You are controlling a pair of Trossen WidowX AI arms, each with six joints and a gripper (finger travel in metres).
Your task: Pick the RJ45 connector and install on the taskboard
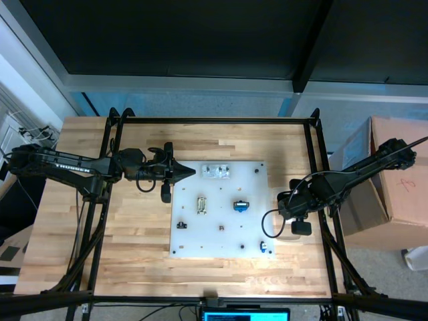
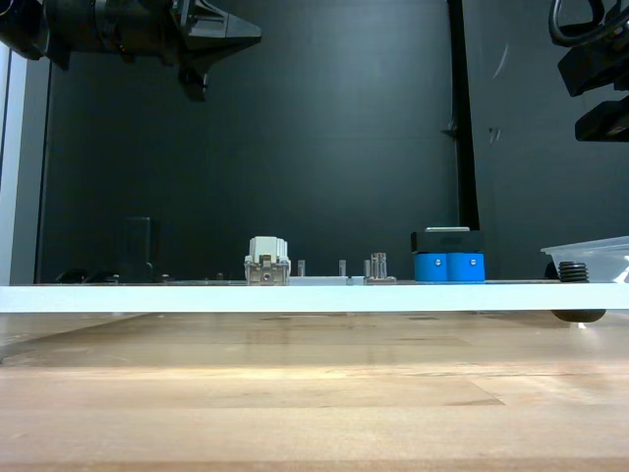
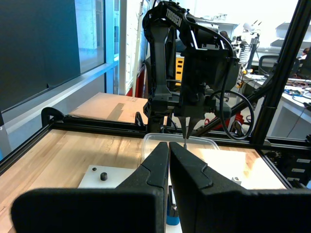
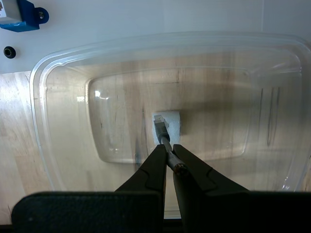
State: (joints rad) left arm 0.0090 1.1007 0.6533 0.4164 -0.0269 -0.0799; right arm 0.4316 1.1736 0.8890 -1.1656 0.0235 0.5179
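Observation:
The RJ45 connector (image 4: 160, 126) is grey with a short cable. It hangs from my right gripper (image 4: 167, 151), which is shut on the cable just behind the plug. It is held over a clear plastic tray (image 4: 58, 97), clear of the white taskboard (image 1: 217, 227). In the left wrist view the RJ45 connector (image 3: 184, 140) dangles below the right arm. My right gripper (image 1: 289, 208) is beside the board's right edge. My left gripper (image 1: 190, 172) is shut and empty, hovering high over the board's far left corner, with its fingertips (image 3: 160, 150) pointing toward the right arm.
On the board stand a beige connector block (image 1: 201, 204), a blue block (image 1: 241, 206), a small blue mount (image 4: 18, 14) near the tray, and a clear fixture (image 1: 217, 172). A black frame (image 1: 314, 144) surrounds the table. A cardboard box (image 1: 388, 180) stands to the right.

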